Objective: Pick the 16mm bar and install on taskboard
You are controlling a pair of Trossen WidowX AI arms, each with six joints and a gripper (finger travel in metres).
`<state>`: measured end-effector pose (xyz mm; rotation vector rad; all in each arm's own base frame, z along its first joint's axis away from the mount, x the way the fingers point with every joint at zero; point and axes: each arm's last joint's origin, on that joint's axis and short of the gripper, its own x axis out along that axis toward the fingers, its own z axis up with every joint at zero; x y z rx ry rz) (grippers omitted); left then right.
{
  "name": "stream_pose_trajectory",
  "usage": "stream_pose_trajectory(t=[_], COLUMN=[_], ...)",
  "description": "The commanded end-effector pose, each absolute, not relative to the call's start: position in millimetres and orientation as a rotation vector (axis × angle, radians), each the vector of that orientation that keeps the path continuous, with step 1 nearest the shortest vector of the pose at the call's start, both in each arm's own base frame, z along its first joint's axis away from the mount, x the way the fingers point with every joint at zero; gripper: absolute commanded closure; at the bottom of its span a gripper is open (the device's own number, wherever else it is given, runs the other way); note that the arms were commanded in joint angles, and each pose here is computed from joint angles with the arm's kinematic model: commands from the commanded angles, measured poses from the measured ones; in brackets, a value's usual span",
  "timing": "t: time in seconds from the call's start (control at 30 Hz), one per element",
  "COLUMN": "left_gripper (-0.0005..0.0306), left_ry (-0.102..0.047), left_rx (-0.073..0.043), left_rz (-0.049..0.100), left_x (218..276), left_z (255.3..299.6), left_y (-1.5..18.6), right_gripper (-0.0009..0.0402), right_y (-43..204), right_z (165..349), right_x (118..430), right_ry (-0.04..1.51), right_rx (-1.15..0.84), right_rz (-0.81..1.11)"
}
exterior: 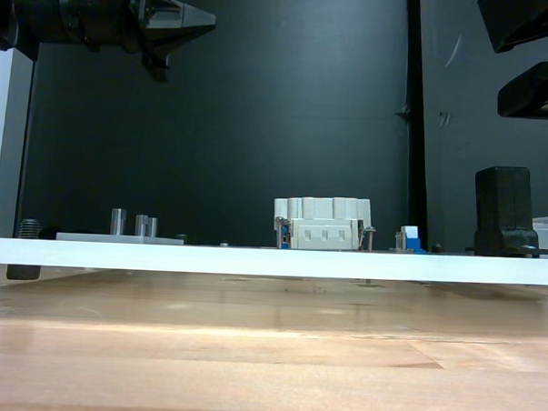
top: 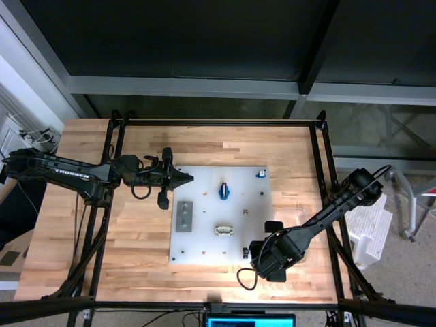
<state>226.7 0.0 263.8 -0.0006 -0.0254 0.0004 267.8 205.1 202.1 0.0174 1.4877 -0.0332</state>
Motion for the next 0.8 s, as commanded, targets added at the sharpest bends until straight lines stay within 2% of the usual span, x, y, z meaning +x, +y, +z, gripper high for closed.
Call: stream_pose_trajectory(t=[0.03, 0.6, 0.8], left_gripper=[0.03, 0.03, 0.03], left_ry=[-0.026, -0.026, -0.026], left_rx=[0.0, 0.0, 0.0], left_rz=[0.0, 0.001, 0.0], left_x=[226.8, 226.8, 226.8], left_z=[263.9, 263.9, 263.9], left_y=[0.0, 0.1, 0.0], right_gripper=[0.0382, 0.038, 0.0345], right_y=[205.8, 207.2, 207.2], right_z=[200.8, 198.2, 198.2], right_x=[269.7, 272.6, 272.6], right_ry=[1.467, 1.452, 1.452], right_rx=[0.005, 0.003, 0.003], right_rz=[-0.037, -0.028, -0.028])
